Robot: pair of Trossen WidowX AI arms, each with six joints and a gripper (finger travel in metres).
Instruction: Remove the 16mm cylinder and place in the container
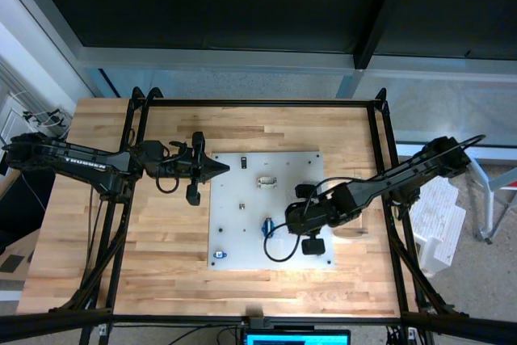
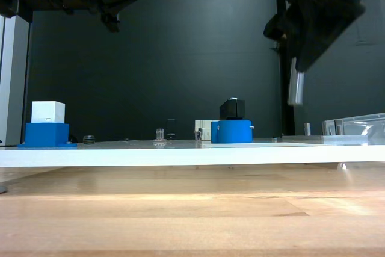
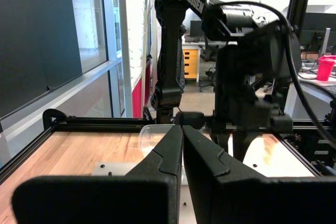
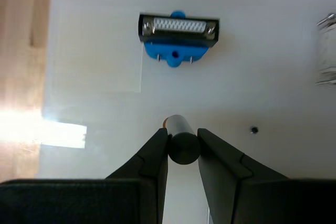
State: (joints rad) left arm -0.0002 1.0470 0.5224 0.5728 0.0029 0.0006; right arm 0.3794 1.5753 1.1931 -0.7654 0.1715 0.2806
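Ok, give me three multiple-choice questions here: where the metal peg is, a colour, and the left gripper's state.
1. Over the white board, the metal peg is: A lying flat on it; B standing in a hole; C held up in the right gripper.
2. The mount under the pin connector is: A red; B blue; C green.
3. The left gripper, raised at the board's left edge, is: A shut, empty; B wide open; C shut on a screw.
Answers: C, the low view shows it hanging clear of the board; B, the right wrist view shows blue; A, its fingers meet with nothing between.
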